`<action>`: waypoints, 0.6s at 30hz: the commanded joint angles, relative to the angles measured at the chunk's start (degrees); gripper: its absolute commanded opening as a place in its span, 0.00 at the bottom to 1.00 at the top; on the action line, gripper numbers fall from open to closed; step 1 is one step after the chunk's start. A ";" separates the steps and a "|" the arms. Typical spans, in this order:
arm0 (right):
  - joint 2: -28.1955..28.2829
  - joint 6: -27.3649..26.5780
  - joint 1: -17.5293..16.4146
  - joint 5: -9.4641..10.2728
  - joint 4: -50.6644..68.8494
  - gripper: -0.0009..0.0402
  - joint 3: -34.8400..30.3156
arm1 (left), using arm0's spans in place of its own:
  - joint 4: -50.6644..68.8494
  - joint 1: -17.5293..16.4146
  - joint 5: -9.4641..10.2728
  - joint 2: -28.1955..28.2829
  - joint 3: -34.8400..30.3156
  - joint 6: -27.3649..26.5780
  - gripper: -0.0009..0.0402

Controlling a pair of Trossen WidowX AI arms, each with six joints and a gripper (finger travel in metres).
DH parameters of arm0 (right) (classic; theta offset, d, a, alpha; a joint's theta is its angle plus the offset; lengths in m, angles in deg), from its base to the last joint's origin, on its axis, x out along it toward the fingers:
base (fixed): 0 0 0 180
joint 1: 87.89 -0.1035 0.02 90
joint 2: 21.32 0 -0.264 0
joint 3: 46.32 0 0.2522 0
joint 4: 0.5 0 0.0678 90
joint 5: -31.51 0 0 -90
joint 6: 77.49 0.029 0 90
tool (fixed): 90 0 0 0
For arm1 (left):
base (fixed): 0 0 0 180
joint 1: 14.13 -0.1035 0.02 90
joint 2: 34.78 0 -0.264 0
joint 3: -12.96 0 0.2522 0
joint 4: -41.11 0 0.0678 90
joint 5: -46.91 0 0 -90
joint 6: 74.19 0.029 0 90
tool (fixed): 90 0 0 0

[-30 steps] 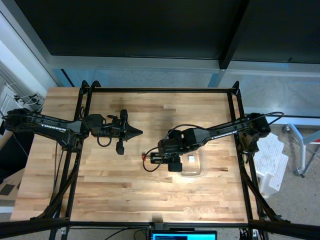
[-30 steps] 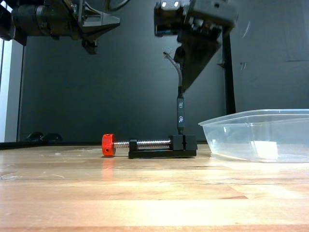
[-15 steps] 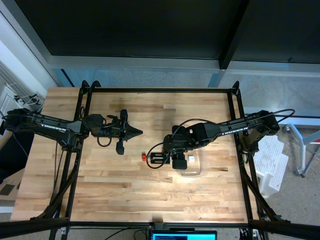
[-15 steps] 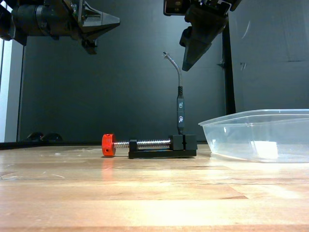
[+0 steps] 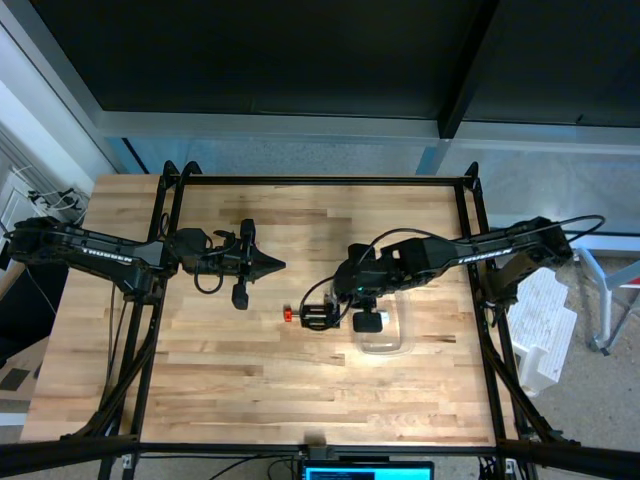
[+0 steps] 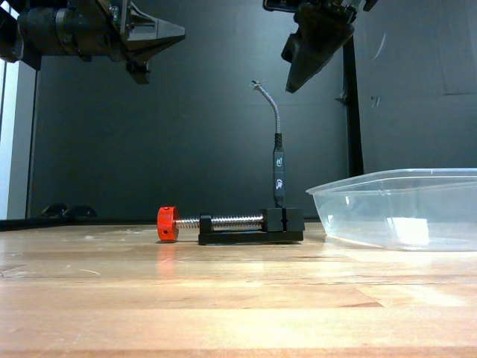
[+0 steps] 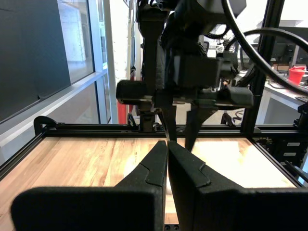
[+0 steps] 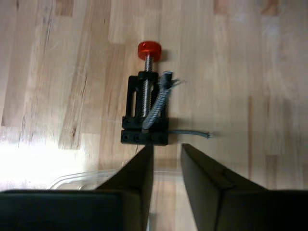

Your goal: Pick the USB-C connector and install on taskboard

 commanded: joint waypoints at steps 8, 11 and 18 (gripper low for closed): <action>-11.65 -1.79 2.16 0.07 -15.58 0.03 11.47 | -0.02 0.00 -0.02 0.00 0.00 0.02 0.02; -14.86 -2.03 2.99 0.39 -20.09 0.02 14.47 | -0.02 0.00 -0.02 0.00 0.00 0.02 0.02; -21.24 -2.23 5.42 3.28 -30.40 0.02 21.68 | -0.02 0.00 -0.02 0.00 0.00 0.02 0.02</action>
